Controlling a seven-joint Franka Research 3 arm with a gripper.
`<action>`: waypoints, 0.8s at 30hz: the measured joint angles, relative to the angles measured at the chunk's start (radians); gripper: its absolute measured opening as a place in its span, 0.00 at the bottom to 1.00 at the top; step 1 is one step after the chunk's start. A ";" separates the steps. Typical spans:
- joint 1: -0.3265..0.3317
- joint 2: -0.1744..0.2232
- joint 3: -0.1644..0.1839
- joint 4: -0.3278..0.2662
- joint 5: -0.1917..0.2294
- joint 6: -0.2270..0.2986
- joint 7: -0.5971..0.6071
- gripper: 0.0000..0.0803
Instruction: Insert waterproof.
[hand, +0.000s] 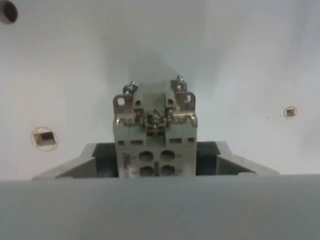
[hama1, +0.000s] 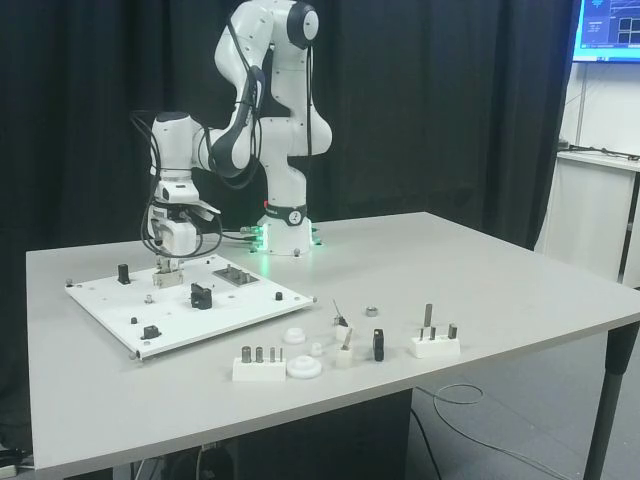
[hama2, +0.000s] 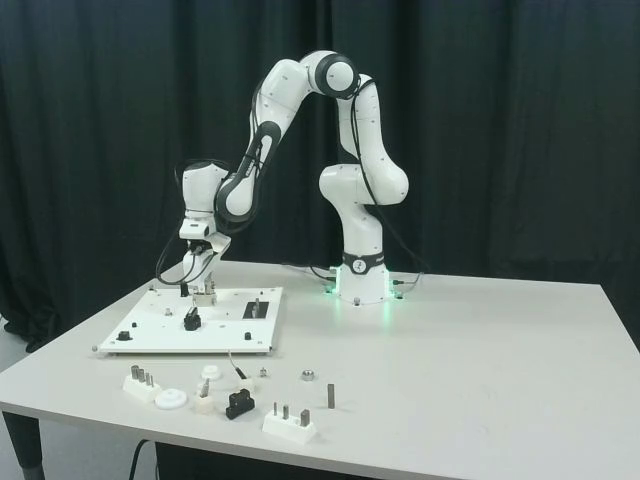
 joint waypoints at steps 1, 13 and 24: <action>0.000 0.000 0.000 0.000 0.000 0.001 -0.002 0.39; 0.000 0.000 0.000 -0.003 0.013 0.009 -0.029 0.39; -0.001 0.000 -0.001 -0.005 0.037 0.015 -0.056 0.39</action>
